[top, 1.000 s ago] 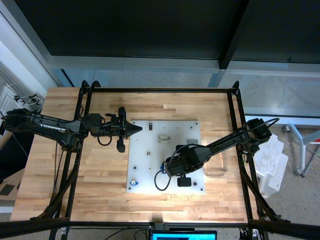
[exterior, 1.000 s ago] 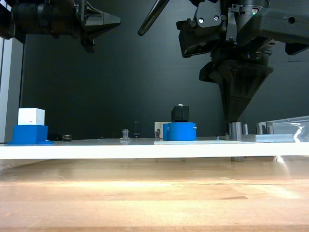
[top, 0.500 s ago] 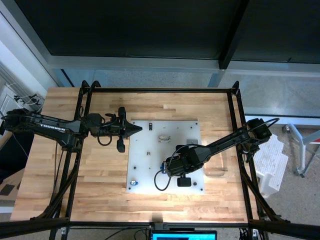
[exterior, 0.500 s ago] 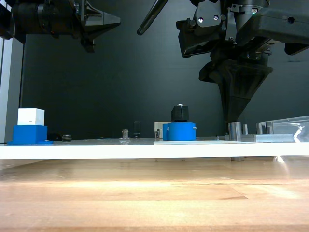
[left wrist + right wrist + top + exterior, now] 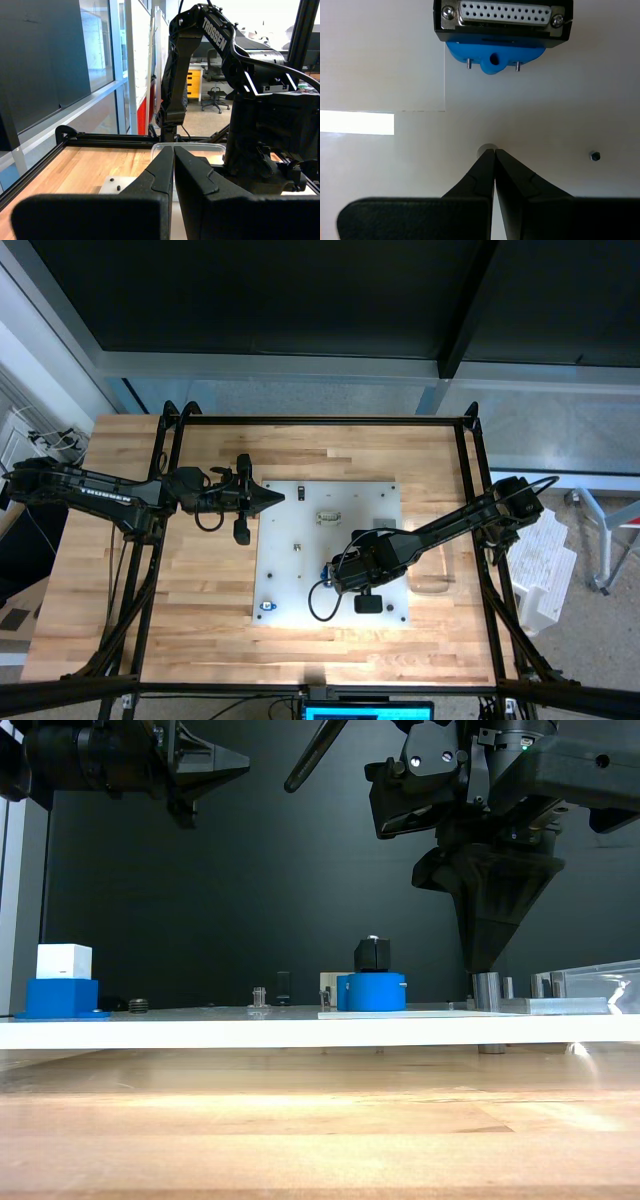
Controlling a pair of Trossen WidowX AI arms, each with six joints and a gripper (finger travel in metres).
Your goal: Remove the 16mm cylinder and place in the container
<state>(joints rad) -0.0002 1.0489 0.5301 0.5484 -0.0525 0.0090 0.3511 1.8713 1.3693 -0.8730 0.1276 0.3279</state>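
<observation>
TROSSEN lettering [image 5: 219, 31] is read in white on the right arm [image 5: 172, 85] and again along the left arm [image 5: 70, 483]. The left tool [image 5: 174, 151] is held level, high over the left part of the counter [image 5: 200, 620], its fingers pressed together on nothing. The right tool [image 5: 484, 966] is pointed straight down, likewise closed and empty, with its tip at the top of the 16mm cylinder [image 5: 486, 990]. The cylinder stands upright in the white board [image 5: 250, 1030]. The container [image 5: 598, 982] is set beside the board's right edge.
</observation>
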